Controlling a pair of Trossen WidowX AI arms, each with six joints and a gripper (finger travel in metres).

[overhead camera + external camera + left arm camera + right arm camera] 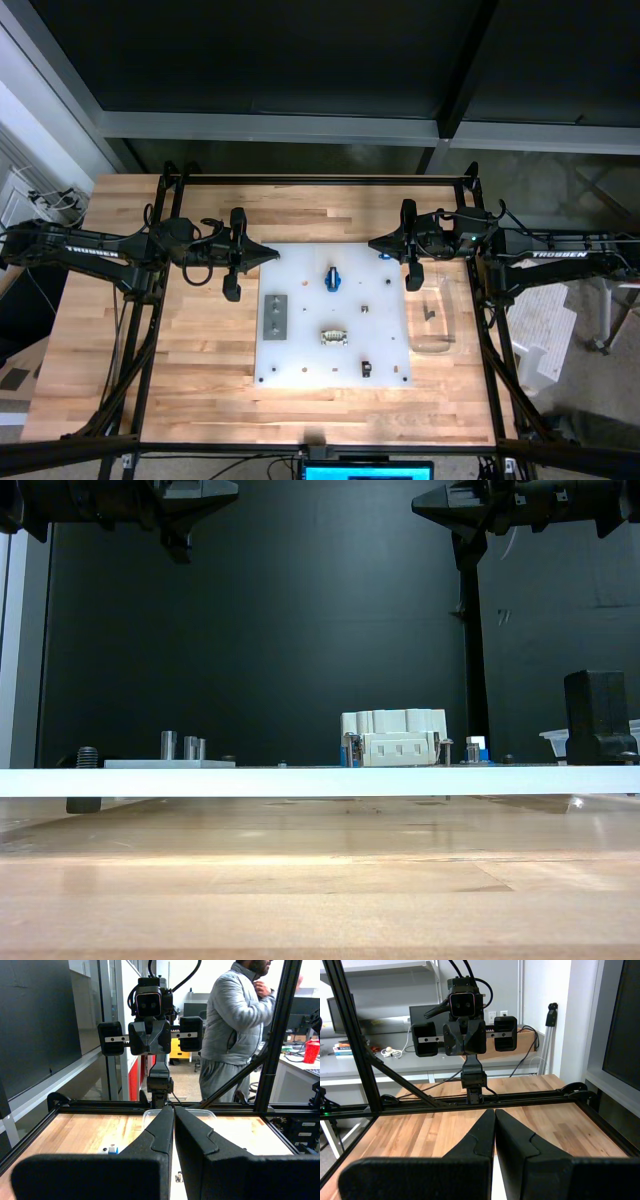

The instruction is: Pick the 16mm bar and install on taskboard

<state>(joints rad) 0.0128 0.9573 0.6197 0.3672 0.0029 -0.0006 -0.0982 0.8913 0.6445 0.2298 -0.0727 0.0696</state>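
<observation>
The left gripper (274,252) and right gripper (371,244) hang high over the far edge of the board (300,315), pointing at each other, jaws together and empty; where the 16mm bar is cannot be told.

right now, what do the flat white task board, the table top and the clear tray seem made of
Flat white task board: probably plastic, matt, evenly white. Tan table top: wood, slight sheen, glued strips. Clear rectangular tray: seemingly transparent plastic, table shows through. Left gripper and right gripper hang shut, empty, above the board's far edge. Where the 16mm bar lies, I cannot tell.
</observation>
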